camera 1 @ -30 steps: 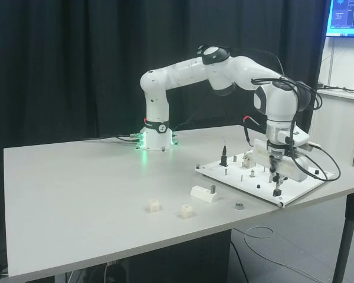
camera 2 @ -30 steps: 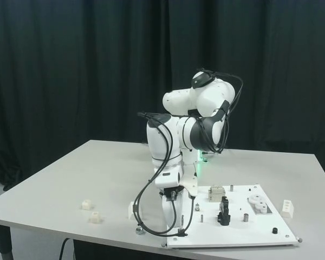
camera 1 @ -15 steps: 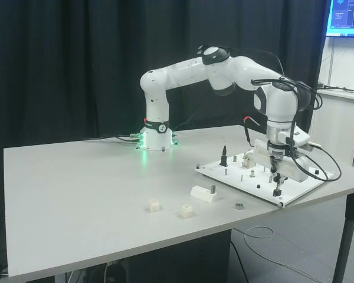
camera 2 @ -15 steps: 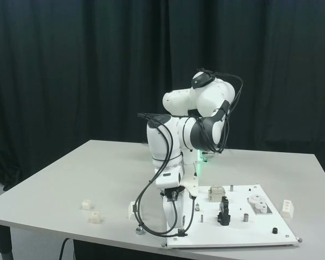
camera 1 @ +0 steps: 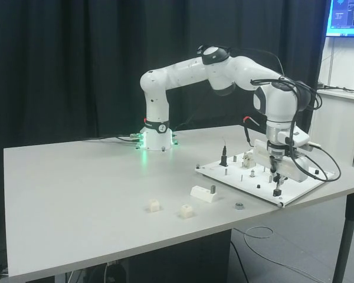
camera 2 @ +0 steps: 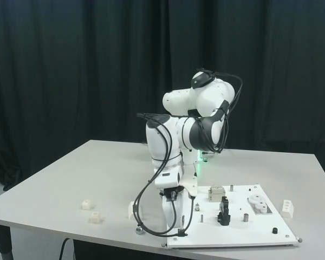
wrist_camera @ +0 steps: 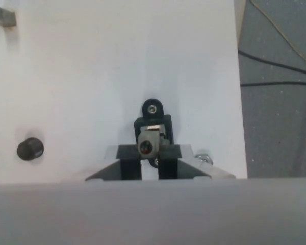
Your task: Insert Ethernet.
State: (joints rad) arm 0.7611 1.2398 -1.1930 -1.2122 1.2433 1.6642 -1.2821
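nothing shifts visibly since earlier frames; arm [camera 1: 224, 68] holds same pose over white board [camera 1: 295, 191] at counter [camera 1: 76, 183] edge. hand [wrist_camera: 149, 153] closed on ethernet plug [wrist_camera: 149, 144], fingers [wrist_camera: 127, 162] pinching both sides. plug sits directly over black socket [wrist_camera: 153, 115] on board, near board's edge; seated or just touching, cannot tell. to do well: keep plug square to socket, press straight down, no sideways drag, release only once seated. black knob [wrist_camera: 30, 148] well apart.

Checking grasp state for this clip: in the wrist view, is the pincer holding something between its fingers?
Yes, the pincer is closed on the Ethernet plug, directly above the black socket on the white board.
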